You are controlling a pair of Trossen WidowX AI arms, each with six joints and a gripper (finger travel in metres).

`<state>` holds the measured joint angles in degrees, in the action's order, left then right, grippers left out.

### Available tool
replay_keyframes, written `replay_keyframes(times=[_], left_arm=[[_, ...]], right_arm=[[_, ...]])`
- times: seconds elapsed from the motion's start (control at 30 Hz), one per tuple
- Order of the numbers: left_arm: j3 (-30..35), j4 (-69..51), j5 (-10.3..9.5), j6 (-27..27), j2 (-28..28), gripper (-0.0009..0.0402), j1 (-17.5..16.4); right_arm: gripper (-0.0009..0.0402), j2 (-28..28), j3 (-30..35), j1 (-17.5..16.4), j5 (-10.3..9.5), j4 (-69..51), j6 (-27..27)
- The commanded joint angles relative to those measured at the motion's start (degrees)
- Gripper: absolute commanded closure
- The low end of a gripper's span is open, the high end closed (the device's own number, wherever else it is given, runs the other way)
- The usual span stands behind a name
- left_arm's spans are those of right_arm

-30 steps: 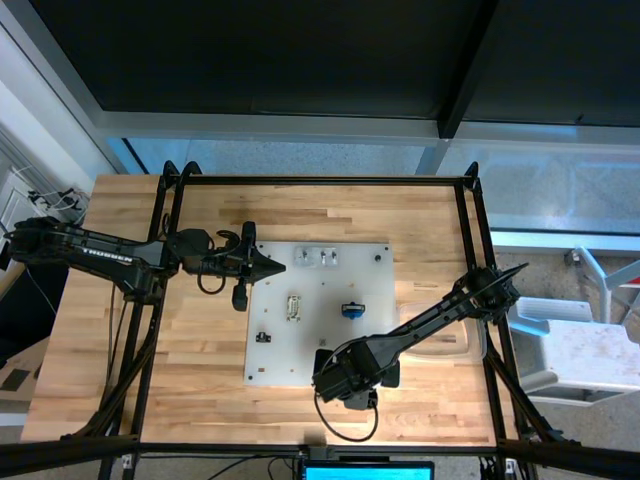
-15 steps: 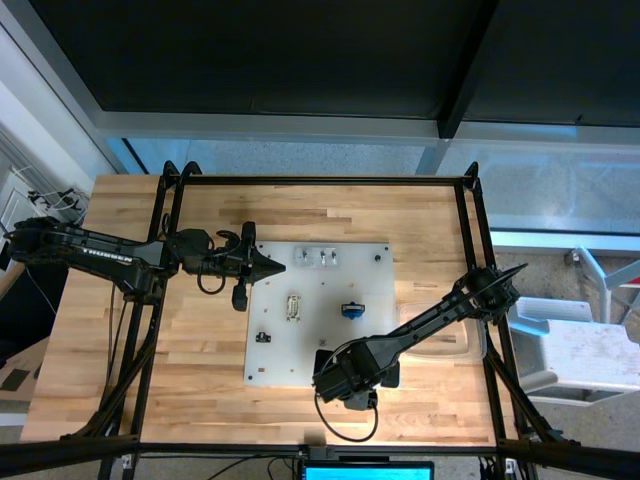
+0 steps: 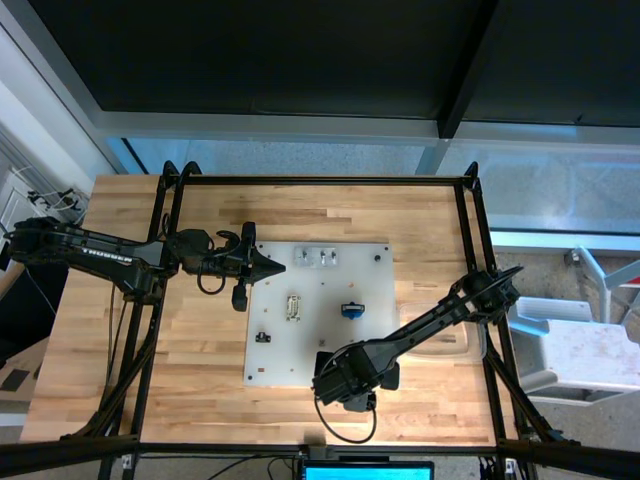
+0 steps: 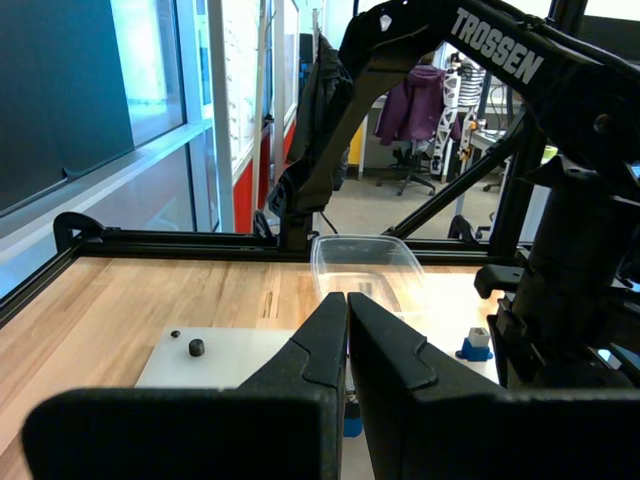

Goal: Pick the M12 fastener and fasten on the M12 threads

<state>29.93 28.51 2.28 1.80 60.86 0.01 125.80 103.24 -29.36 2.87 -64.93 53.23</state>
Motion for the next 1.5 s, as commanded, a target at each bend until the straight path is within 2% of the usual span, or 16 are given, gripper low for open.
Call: replay_keyframes(times=[0.03,0.5,0.73,1.23,1.5], left_arm=[[0.02,0.07,0.02,0.00,0.00,0.0393,0.00],[0.02,0.07,0.02,0.00,0.00,0.0393,-0.02],[0.02,0.07,0.02,0.00,0.00,0.0393,-0.02],[0.02,0.07,0.02,0.00,0.00,0.0393,0.00],[0.02,0.07,0.02,0.00,0.00,0.0393,-0.02]], right_arm=[[0.0389,0.33,-0.13,0.04,0.09,0.74,-0.04],[0.0389,0.31,-0.13,0.15,0.13,1.90,-0.68],[0.0389,0.31,-0.13,0.31,0.11,1.55,-9.49],[0.0389,0.22,-0.13,0.46,0.09,-0.98,-11.15],[0.0389,0.26,-0.13,0.52,0.09,-0.15,-19.50]])
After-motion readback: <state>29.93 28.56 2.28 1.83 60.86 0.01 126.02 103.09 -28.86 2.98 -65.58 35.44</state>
